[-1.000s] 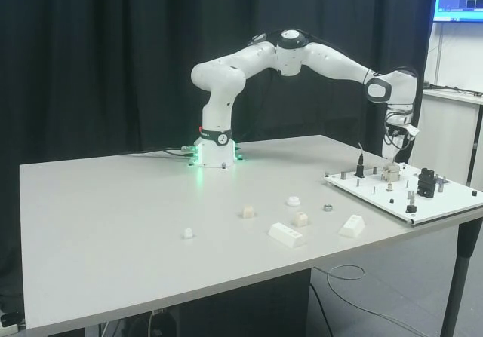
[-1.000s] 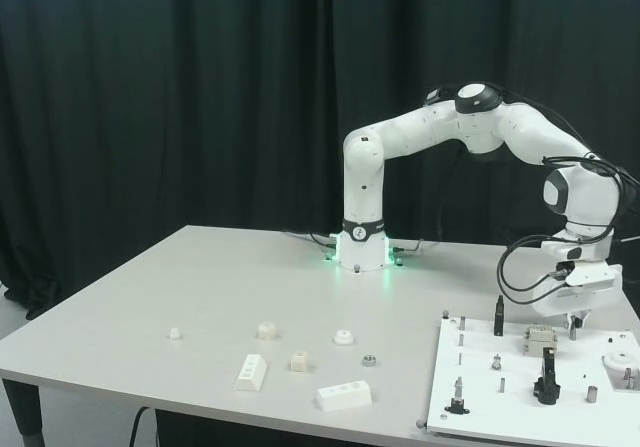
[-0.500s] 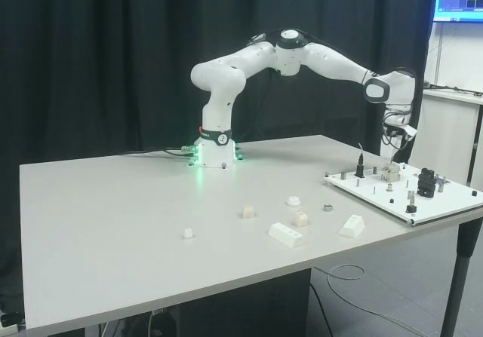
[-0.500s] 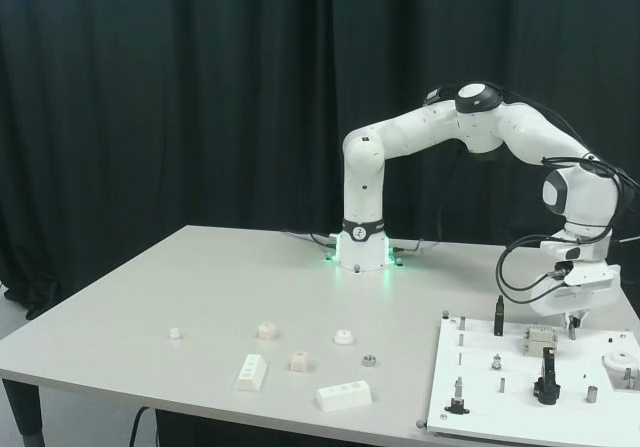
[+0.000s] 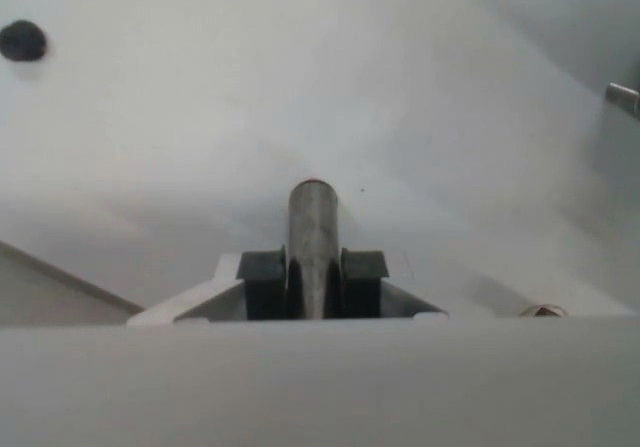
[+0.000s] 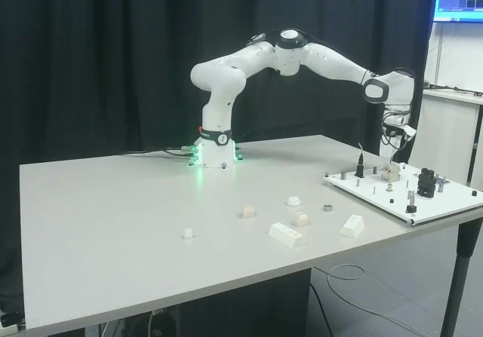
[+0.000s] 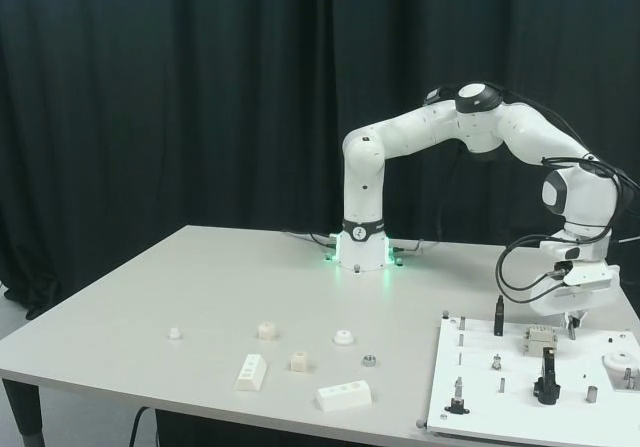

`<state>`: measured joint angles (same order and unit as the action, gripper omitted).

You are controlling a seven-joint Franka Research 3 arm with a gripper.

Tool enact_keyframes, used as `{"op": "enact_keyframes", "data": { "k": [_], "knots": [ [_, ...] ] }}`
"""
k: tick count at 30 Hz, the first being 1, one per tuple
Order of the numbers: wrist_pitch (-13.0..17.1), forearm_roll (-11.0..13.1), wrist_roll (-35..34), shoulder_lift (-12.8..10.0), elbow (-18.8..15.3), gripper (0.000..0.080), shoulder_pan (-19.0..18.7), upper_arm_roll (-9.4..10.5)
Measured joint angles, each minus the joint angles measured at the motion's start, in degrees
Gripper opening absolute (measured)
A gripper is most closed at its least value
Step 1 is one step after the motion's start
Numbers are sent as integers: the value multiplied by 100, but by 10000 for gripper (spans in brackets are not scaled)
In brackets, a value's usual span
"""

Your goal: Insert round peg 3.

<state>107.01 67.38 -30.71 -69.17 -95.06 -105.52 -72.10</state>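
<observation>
Now the tool [image 5: 314,279] hangs above the white board [image 7: 520,397], fingers clamped on the round peg [image 5: 313,242] (grey, held upright), over the counter [image 7: 200,297].

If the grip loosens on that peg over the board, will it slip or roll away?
Probably both. The round peg looks like smooth grey metal, so likely stiff and slippery. The gripper pinches only its narrow sides. Being cylindrical, it would likely roll across the flat white board.

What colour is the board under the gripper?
White board, clearest in the second room view.
</observation>
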Motion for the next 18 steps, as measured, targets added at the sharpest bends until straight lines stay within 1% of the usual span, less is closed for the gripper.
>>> {"op": "enact_keyframes", "data": {
  "k": [18],
  "knots": [
    [106,0,4,0,-18,112,-28,3]
  ]
}}
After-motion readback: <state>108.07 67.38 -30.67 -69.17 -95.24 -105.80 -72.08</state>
